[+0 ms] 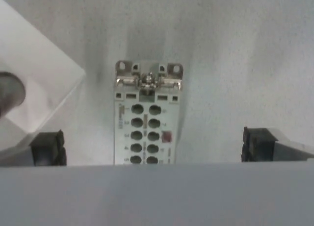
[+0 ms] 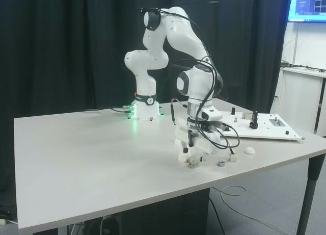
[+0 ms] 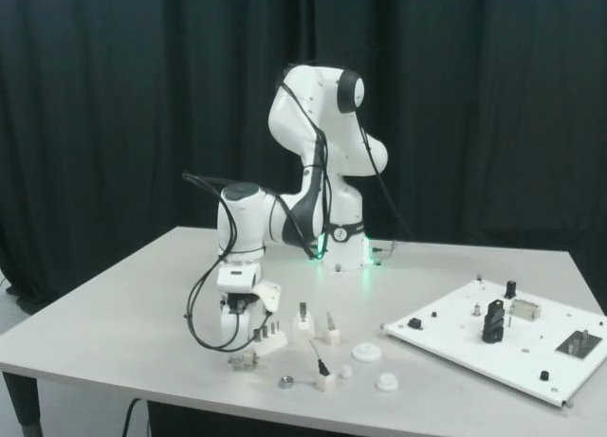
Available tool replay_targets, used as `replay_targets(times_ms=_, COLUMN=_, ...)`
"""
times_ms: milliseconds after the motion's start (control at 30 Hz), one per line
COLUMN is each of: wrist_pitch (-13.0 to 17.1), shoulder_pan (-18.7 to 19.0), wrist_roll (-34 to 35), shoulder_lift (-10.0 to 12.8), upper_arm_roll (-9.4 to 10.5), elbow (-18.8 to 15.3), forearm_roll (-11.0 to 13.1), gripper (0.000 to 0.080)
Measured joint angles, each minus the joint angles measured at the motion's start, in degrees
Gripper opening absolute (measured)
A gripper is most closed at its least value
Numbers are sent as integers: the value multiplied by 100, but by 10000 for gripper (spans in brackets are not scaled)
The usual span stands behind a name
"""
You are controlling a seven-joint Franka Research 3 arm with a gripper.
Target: Pick waterproof.
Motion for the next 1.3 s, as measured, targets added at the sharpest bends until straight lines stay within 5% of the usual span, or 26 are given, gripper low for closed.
replay_targets(times_ms=1267, wrist_pitch=0, shoulder_pan=3, wrist_roll=-105, shoulder_lift=387, upper_arm_roll=-17, elbow=279, forearm_roll=246, gripper=800)
replay_targets(times_ms=1300, wrist_pitch=0, shoulder_pan=1, wrist_roll=-105, shoulder_lift=393, upper_arm_roll=-21, elbow=280, forearm_roll=246, gripper=532)
